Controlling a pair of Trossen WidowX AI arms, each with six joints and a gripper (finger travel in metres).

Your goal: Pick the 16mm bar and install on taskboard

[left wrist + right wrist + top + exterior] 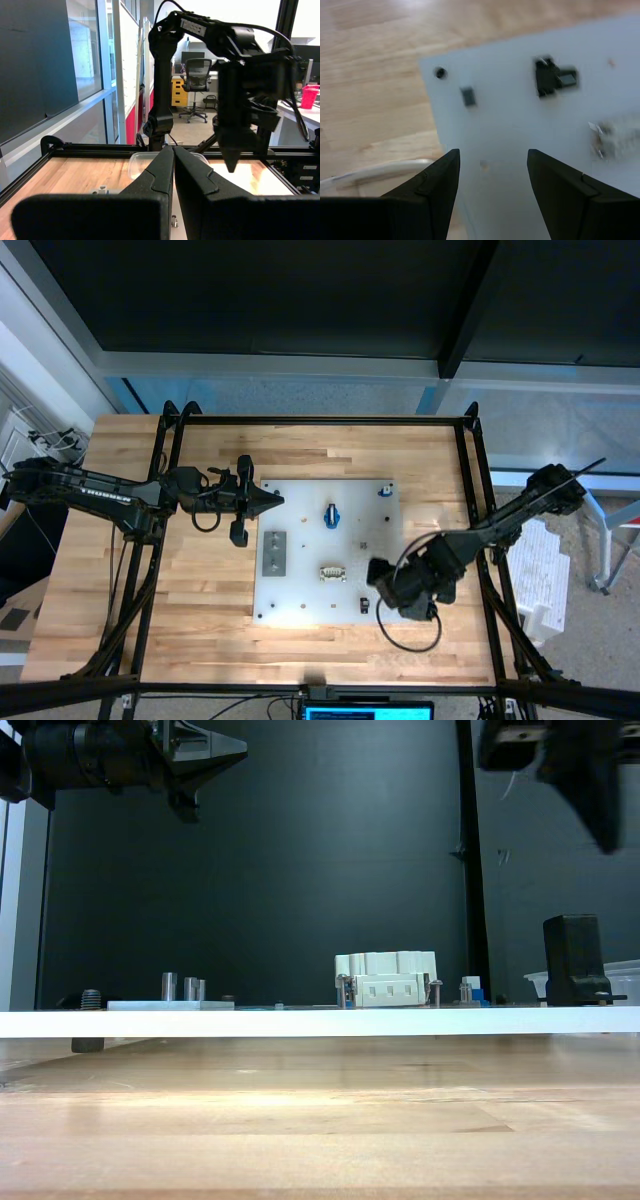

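Robotics lab in an office building. A wooden counter [120,570] inside a black metal frame [320,421] carries a white taskboard [300,590]; the left end effector [277,500] hovers at its left edge, the right end effector [372,573] near its right edge. Behind: glass partitions [85,60], an office chair [196,70], a yellow cabinet [176,90].

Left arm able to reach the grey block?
Likely yes: left gripper, shut, hovers at the board's left edge by the grey block, nothing between. The right gripper, open, hangs over its near right corner.

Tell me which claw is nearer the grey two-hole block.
Left. The left claw hovers off the far side of the grey block; the right claw hangs over the right half of the taskboard.
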